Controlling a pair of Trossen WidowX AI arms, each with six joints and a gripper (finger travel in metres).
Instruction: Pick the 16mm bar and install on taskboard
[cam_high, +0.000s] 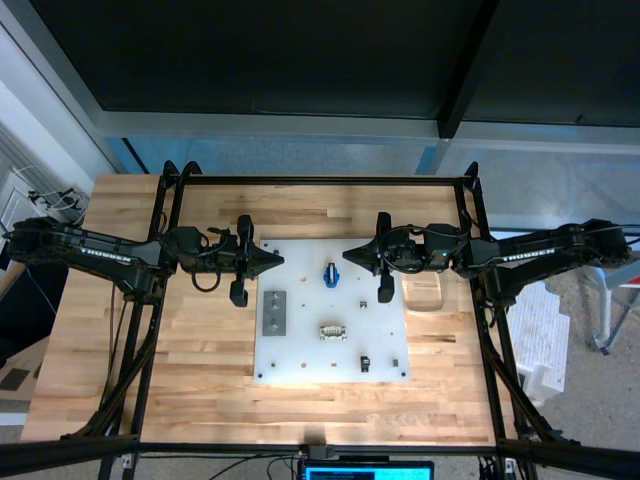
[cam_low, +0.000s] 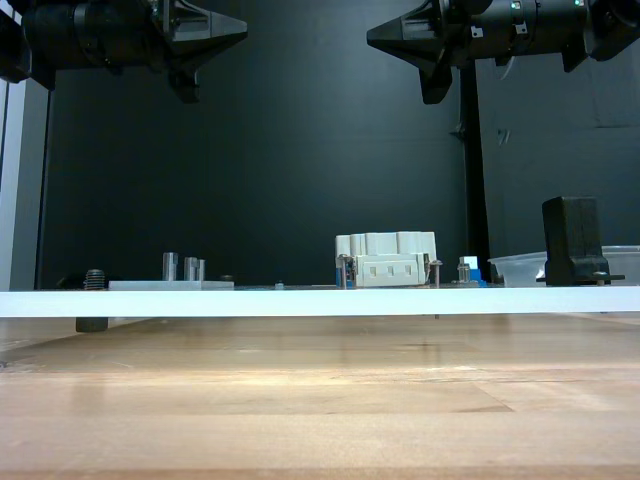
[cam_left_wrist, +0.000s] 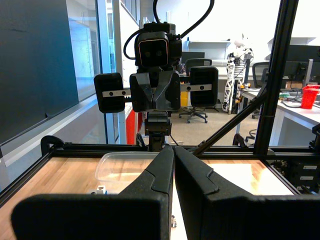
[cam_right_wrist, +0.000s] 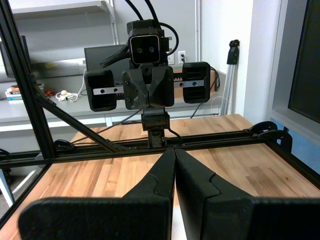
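A flat white square taskboard (cam_high: 300, 360) lay mid-frame, bearing a grey block (cam_high: 274, 311) at left and a blue part (cam_high: 331, 273) higher up. The left gripper (cam_high: 275, 257) and right gripper (cam_high: 352, 255) hung closed over its upper edge.

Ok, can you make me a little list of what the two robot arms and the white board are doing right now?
left gripper: raised above the board's far left side, fingers shut, holding nothing
right gripper: raised above the board's far right side, fingers shut, holding nothing
taskboard: flat on the wooden table
on the board: grey block, blue part, pale connector
beside the board: clear tub, on the right
16mm bar: cannot tell which thing it is
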